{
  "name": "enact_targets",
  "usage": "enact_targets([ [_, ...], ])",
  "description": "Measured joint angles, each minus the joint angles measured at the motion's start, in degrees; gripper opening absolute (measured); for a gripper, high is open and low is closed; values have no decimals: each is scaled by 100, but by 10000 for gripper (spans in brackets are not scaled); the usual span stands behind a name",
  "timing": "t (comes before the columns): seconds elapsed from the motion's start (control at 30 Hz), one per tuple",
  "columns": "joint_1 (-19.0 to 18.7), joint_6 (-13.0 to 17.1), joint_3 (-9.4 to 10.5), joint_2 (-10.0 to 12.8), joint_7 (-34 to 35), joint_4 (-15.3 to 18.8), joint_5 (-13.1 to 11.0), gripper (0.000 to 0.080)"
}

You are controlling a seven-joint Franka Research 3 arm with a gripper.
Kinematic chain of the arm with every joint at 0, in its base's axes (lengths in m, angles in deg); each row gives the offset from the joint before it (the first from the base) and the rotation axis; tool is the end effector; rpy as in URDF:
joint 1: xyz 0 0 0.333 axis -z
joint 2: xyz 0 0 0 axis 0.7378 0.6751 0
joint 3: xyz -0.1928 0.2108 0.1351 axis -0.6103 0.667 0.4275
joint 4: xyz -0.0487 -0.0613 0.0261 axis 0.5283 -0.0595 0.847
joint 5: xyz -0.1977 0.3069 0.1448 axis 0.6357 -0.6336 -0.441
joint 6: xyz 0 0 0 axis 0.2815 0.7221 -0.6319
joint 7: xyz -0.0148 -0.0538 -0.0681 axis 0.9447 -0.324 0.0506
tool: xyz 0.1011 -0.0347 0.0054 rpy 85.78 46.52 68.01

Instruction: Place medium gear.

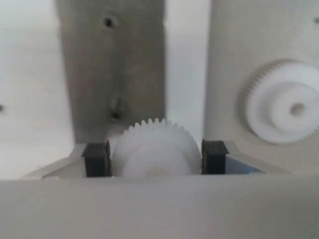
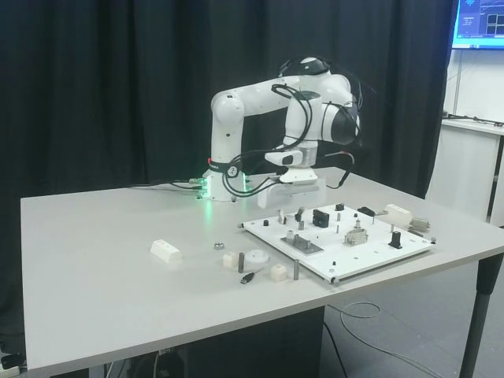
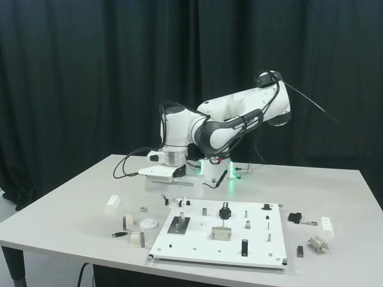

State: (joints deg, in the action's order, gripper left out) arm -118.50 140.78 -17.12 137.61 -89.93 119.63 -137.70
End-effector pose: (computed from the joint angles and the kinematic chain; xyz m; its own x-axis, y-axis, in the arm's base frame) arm 0.5388 -0.0473 0.2553 0.7517 -0.6595 0.0018 -0.6581 -0.7499 0.0681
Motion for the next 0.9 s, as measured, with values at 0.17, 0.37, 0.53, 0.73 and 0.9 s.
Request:
enact_targets([
  [0.17,42,129,19,4,-235,190,16,393],
  [0.37,100,291,54,4,-568,479,0,393],
  [0.53,168,390,93,4,-862,700,-101,393],
  [0.73,274,441,153,6,-1205,926,-369,393],
  [0.9,383,448,221,25,-1476,1056,-621,393],
])
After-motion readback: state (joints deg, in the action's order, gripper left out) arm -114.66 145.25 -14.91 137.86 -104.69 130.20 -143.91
